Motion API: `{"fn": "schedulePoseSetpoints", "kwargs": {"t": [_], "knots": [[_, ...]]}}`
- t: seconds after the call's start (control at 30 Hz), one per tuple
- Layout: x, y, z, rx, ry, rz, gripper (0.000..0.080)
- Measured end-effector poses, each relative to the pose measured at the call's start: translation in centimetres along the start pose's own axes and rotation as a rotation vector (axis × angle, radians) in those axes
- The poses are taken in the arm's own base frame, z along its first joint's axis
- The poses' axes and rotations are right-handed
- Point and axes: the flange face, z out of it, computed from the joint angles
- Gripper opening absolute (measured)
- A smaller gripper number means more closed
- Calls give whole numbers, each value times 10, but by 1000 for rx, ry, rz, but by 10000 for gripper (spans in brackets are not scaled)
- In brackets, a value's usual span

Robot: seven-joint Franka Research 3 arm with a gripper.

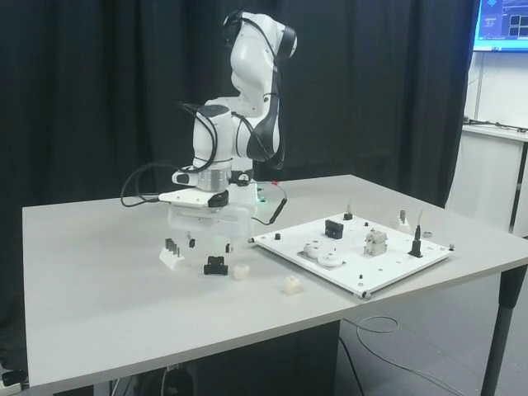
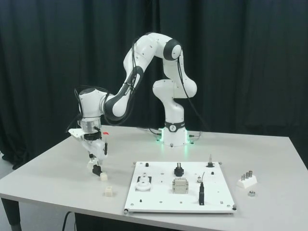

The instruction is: Pick D-SUB.

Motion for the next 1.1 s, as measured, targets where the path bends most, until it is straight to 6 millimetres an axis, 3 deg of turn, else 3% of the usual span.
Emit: {"fn": "schedulePoseSetpoints", "kwargs": {"t": [1.1], "knots": [[-10, 8, 31, 42, -4, -64, 800]]}}
